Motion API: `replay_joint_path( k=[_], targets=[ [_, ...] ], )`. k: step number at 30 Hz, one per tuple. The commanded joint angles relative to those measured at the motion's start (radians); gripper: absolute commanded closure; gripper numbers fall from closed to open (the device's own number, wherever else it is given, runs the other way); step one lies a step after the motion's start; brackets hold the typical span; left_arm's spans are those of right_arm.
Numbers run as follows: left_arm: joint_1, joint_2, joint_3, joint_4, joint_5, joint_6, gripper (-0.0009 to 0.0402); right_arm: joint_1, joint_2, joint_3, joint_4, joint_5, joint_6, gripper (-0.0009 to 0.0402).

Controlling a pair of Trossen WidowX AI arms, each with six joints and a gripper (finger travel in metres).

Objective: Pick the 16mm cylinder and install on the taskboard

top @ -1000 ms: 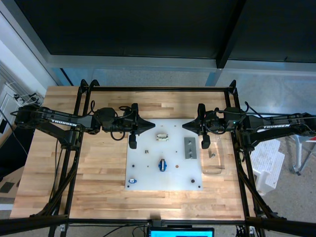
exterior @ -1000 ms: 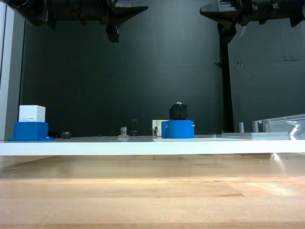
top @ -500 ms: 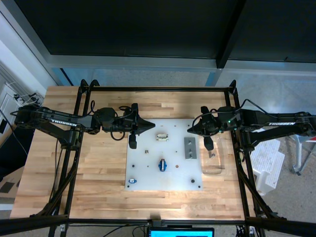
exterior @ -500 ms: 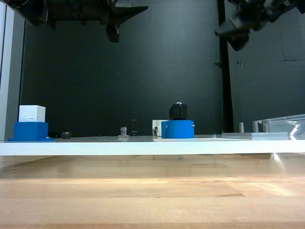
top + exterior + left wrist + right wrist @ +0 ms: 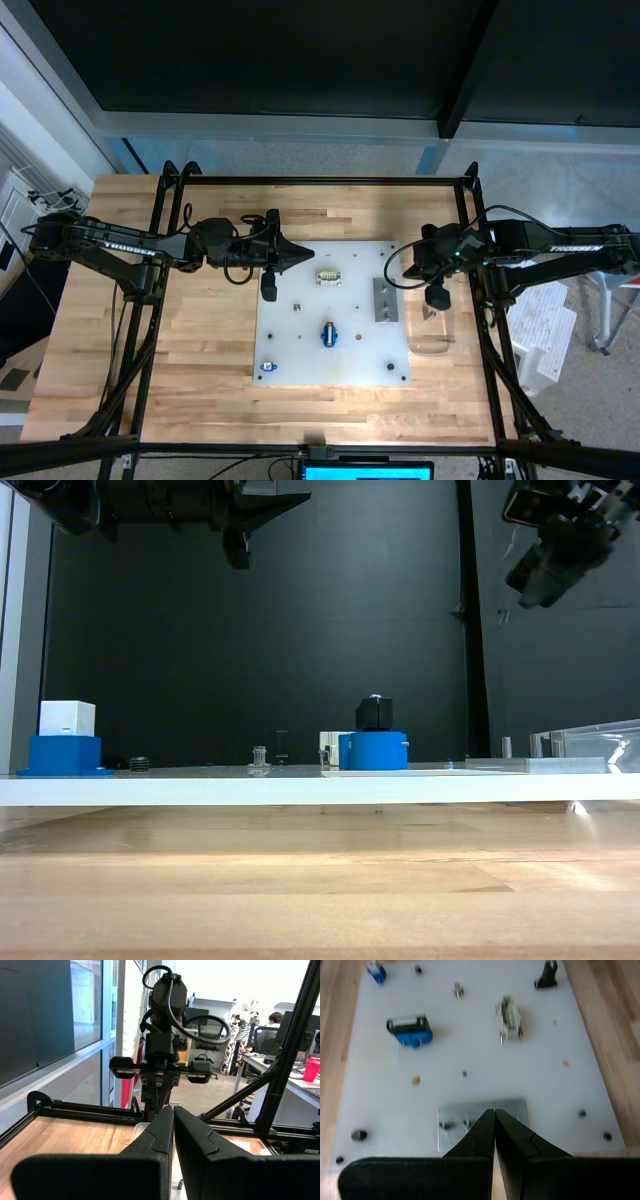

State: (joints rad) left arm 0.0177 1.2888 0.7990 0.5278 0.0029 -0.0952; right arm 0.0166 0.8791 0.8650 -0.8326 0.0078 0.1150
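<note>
**A:** What did the overhead view show?

**B:** A white board lay mid-frame on a wooden table. The left gripper hovered over the board's upper left corner. The right gripper hung at centre right, above the grey block, with its nose tipped down. The metal peg, a tiny speck, sat in a clear tray just right of the board, apart from both grippers.

**A:** And the table-level view?

**B:** The left gripper was high in the upper left and the right gripper high in the upper right, both well above the board. A blue fitting stood mid-frame. A small grey stub rose to the right of it, but I could not tell whether it was the peg.

**A:** The left wrist view?

**B:** The left gripper's jaws were pressed together and held nothing. They faced the right arm across the table.

**A:** The right wrist view?

**B:** Those jaws were likewise closed and empty, aimed down at the grey block, with the cream connector beyond it. The peg was not visible.

**A:** How would the peg handle?

**B:** Probably light, rigid and smooth, so it would be apt to slip or roll. I judged the best hold to be across its round side, near the upper end, leaving the lower end free for a hole. The jaws would need to open first.
</note>
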Motion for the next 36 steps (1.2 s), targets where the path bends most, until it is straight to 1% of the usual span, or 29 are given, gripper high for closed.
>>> replay_joint_path(
  k=[1, 6, 12, 23, 26, 27, 30, 33, 36],
  targets=[
    [0.000, 0.000, 0.000, 0.000, 0.000, 0.000, 0.0393, 0.015, 0.003, 0.014, -0.089, 0.000, 0.008, 0.0393],
    [0.000, 0.000, 0.000, 0.000, 0.000, 0.000, 0.0393, 0.037, 0.015, 0.048, -0.223, 0.001, 0.035, 0.0393],
    [0.000, 0.000, 0.000, 0.000, 0.000, 0.000, 0.0393, 0.080, 0.044, 0.076, -0.321, 0.002, 0.062, 0.0393],
    [0.000, 0.000, 0.000, 0.000, 0.000, 0.000, 0.0393, 0.157, 0.079, 0.076, -0.409, 0.002, 0.119, 0.0393],
    [0.000, 0.000, 0.000, 0.000, 0.000, 0.000, 0.0393, 0.173, 0.082, 0.076, -0.416, 0.014, 0.136, 0.0392],
    [0.000, 0.000, 0.000, 0.000, 0.000, 0.000, 0.0393, 0.175, 0.083, 0.076, -0.417, 0.019, 0.138, 0.0389],
    [0.000, 0.000, 0.000, 0.000, 0.000, 0.000, 0.0393, 0.178, 0.092, 0.074, -0.423, 0.019, 0.143, 0.0370],
    [0.000, 0.000, 0.000, 0.000, 0.000, 0.000, 0.0393, 0.180, 0.113, 0.073, -0.433, 0.027, 0.148, 0.0340],
    [0.000, 0.000, 0.000, 0.000, 0.000, 0.000, 0.0393, 0.182, 0.141, 0.071, -0.443, 0.027, 0.150, 0.0309]
  ],
)
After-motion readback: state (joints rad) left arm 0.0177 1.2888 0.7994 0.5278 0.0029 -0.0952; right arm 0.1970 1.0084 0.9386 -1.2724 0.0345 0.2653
